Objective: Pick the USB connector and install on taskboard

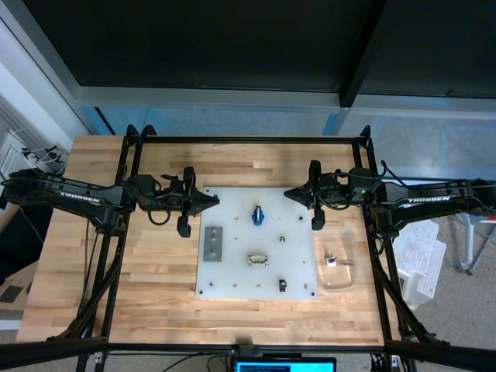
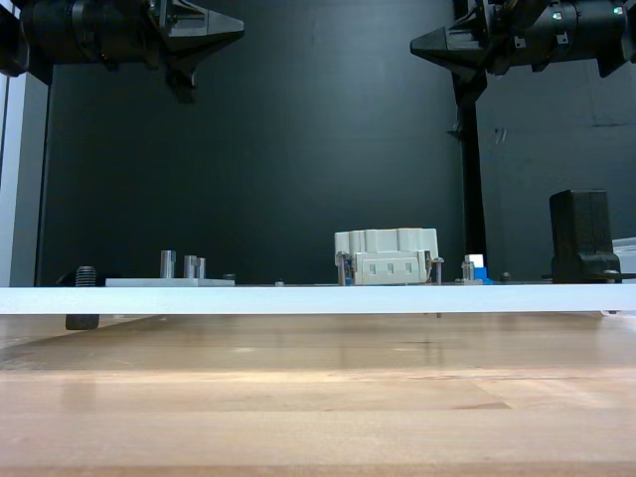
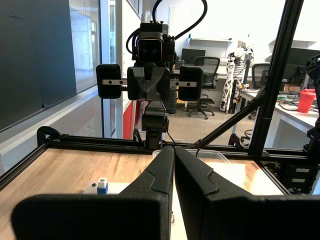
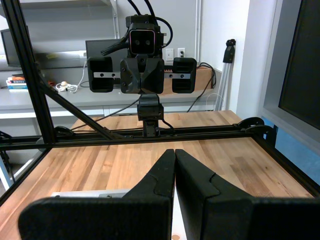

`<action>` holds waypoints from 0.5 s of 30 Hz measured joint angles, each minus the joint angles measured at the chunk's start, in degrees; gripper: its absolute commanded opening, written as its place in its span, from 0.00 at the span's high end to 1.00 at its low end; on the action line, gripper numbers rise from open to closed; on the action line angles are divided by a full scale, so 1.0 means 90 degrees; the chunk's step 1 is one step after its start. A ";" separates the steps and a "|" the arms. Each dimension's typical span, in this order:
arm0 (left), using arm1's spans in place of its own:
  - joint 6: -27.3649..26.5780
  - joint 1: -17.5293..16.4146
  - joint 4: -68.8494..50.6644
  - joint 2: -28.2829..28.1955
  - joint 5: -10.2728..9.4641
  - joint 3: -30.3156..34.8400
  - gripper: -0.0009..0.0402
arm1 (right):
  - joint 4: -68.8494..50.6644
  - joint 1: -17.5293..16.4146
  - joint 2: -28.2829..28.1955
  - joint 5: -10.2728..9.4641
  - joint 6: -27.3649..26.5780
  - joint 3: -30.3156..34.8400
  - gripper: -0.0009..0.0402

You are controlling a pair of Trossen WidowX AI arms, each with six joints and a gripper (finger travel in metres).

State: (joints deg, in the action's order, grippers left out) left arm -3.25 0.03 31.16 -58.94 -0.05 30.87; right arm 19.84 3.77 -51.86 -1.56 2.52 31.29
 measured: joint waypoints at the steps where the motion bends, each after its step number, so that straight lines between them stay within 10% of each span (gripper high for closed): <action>1: 0.0002 -0.0002 0.0002 -0.0002 -0.0002 0.0000 0.98 | 0.0002 -0.0002 0.0000 -0.0002 0.0000 0.0000 0.98; 15: 0.0002 -0.0002 0.0000 -0.0002 0.0000 0.0000 0.98 | -0.0010 -0.0019 0.0012 0.0049 0.0163 0.0000 0.98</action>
State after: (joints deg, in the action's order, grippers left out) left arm -3.22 0.01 31.16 -58.96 -0.05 30.87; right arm 19.75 3.60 -51.75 -1.13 3.99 31.29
